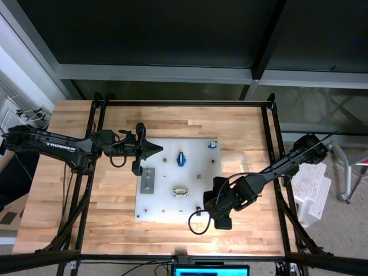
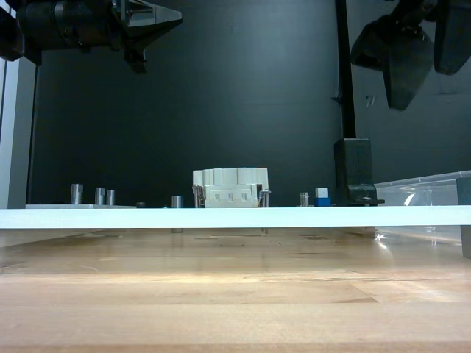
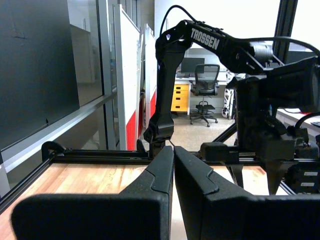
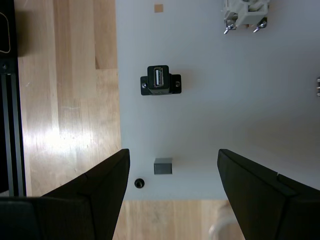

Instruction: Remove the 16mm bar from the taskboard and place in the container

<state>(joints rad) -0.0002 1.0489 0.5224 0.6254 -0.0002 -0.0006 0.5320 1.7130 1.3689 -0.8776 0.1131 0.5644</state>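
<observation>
Currently right gripper (image 4: 173, 156) hangs over a corner of the taskboard (image 4: 250, 100), jaws wide apart and straddling the 16mm bar (image 4: 162, 166) seated there, apparently lined up for descent. Meanwhile left gripper (image 3: 173, 150) is pinched closed and parked high. The container (image 2: 430, 190) sits beside the board.

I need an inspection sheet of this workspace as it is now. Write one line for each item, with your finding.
Surface: wooden table, taskboard lying at its middle.
Job's things: taskboard flat; 16mm bar, probably the small dark stub near the board's corner, seated in the board; container beside the board's right edge, nothing seen inside.
Clutter: nothing seen.
Grippers: left gripper shut, empty, high over the board's far left corner; right gripper open, empty, above the board's near right corner.
Cables: black cable loop hangs from the right arm over the board's near edge.
Surroundings: black frame around the table; screen at the near edge.
</observation>
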